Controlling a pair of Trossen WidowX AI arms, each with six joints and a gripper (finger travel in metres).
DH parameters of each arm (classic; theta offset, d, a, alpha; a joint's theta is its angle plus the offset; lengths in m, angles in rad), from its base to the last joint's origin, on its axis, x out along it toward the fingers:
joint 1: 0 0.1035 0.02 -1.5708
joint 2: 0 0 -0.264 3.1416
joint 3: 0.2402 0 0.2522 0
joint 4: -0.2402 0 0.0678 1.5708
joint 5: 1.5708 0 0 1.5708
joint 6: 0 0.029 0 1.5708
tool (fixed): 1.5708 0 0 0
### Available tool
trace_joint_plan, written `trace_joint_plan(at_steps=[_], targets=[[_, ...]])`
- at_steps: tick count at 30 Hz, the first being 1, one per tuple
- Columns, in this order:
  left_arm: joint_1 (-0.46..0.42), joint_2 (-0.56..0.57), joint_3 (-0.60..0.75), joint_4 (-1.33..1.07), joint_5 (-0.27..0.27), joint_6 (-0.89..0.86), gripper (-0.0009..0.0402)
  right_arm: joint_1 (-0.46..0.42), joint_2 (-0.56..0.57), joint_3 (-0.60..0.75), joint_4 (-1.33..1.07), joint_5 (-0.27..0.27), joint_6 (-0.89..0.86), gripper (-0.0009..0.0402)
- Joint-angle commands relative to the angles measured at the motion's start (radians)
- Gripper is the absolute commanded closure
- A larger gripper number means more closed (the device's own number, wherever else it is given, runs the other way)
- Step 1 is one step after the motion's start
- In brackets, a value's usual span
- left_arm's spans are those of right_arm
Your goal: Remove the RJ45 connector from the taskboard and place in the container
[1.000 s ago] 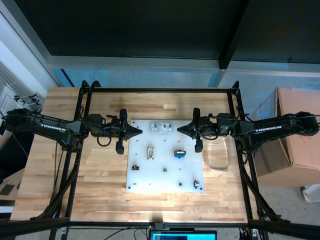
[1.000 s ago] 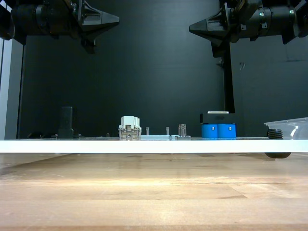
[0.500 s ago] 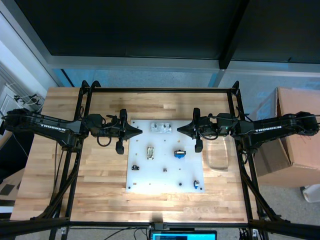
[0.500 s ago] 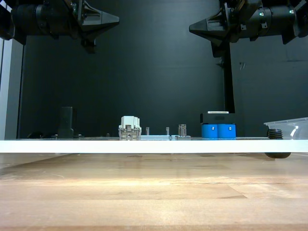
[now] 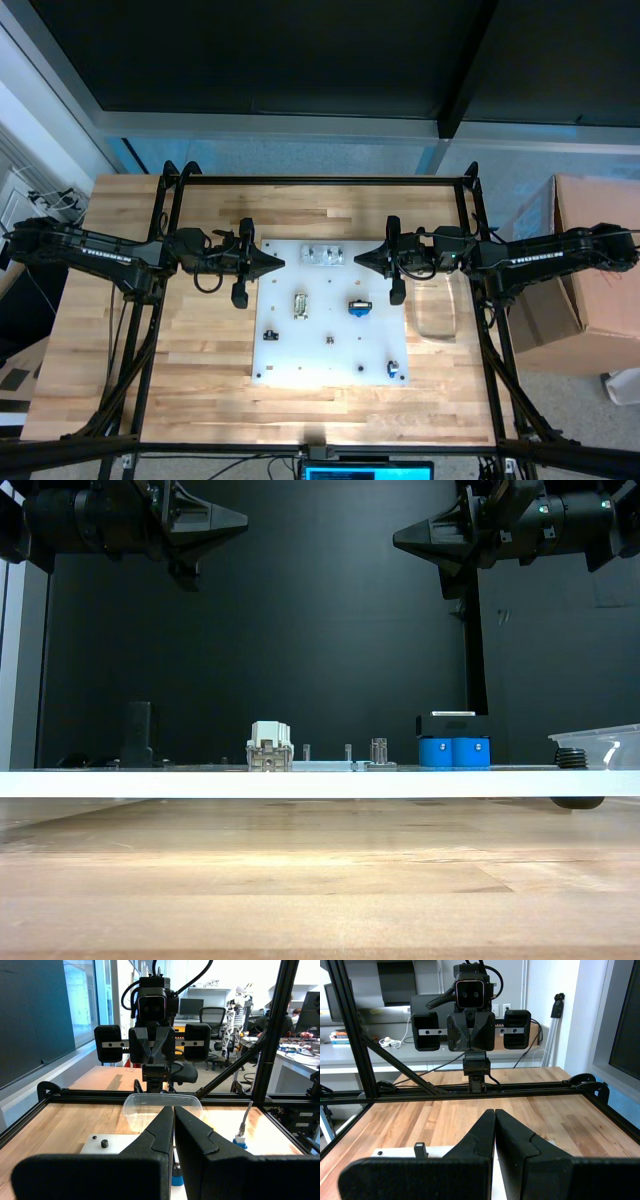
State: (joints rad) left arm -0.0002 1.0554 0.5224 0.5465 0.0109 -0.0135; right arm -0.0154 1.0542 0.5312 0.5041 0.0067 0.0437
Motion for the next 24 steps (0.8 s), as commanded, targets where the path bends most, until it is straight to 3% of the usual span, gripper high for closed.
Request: trace_joint_plan(at_steps=[1, 24], targets=[[0.000, 0.000, 0.000, 0.000, 0.000, 0.000, 0.0393, 0.001, 0.000, 0.000, 0.000, 0.000, 0.000, 0.0393], [0.000, 0.000, 0.000, 0.000, 0.000, 0.000, 0.0393, 0.003, 0.000, 0.019, -0.060, 0.000, 0.024, 0.0394]])
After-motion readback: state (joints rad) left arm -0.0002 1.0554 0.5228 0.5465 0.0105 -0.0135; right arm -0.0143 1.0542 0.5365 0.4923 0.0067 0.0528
